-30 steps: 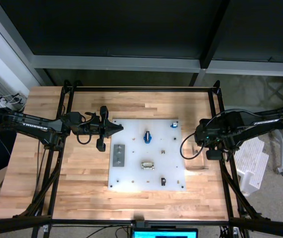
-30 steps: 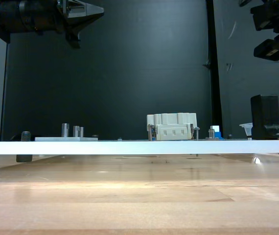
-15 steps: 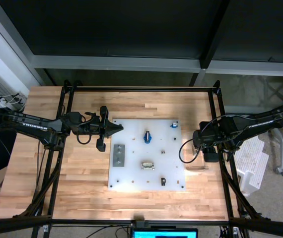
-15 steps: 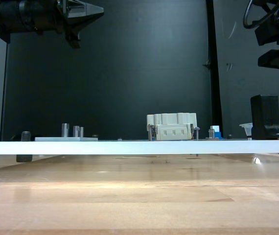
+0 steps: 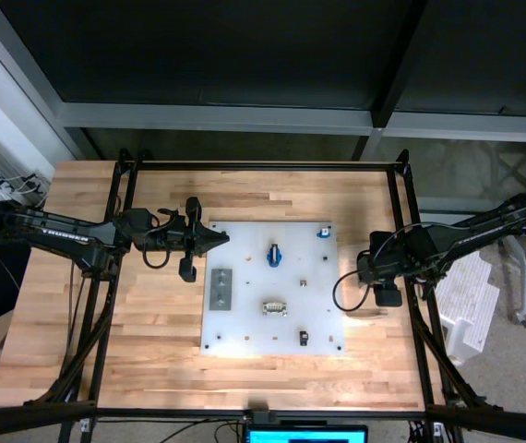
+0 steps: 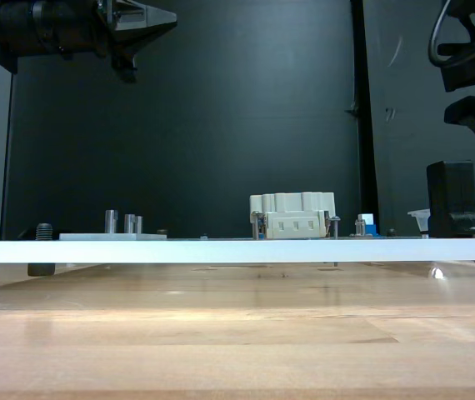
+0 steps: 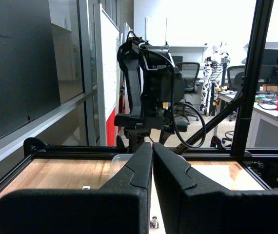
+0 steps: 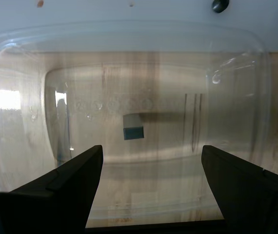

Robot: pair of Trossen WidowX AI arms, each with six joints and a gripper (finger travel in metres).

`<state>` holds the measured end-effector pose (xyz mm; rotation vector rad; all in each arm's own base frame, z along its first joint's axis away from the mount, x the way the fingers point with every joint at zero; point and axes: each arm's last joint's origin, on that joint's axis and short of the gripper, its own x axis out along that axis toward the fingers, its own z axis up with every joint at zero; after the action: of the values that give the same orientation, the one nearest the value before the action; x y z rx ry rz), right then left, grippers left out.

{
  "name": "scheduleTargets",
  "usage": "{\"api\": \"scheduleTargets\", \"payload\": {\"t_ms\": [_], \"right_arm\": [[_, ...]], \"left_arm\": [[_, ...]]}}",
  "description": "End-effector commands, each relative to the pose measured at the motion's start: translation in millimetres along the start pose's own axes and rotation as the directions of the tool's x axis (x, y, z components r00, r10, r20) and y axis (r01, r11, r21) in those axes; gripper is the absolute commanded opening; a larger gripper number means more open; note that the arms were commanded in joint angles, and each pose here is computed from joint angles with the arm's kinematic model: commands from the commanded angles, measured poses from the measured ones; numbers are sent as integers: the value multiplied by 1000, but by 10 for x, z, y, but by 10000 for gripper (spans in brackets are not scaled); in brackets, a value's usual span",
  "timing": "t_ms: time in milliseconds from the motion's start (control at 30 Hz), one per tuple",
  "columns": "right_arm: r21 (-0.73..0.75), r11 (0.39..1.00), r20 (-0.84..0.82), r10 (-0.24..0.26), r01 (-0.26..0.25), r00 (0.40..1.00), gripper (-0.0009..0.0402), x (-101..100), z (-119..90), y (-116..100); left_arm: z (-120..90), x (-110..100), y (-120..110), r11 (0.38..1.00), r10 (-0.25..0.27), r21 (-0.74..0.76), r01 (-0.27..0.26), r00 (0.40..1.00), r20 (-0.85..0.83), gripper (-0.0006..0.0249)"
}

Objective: Pick the 16mm bar and install on taskboard

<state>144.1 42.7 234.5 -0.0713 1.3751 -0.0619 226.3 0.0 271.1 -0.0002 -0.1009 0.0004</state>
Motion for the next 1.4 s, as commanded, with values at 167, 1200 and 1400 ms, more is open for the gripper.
{"api": "scheduleTargets", "payload": {"t_ms": [167,1200,1400], "right_arm": [[-21,1000,4,8,-8,1000,286,110,-25,43],[-14,1000,-11,11,-11,1000,286,498,-44,149],[-7,1000,-18,8,-8,1000,286,538,-73,155]], "left_arm": [[1,0,1,1000,0,0,0,1000,0,0],[1,0,0,1000,0,0,0,1000,0,0],[1,0,0,1000,0,0,0,1000,0,0]]}}
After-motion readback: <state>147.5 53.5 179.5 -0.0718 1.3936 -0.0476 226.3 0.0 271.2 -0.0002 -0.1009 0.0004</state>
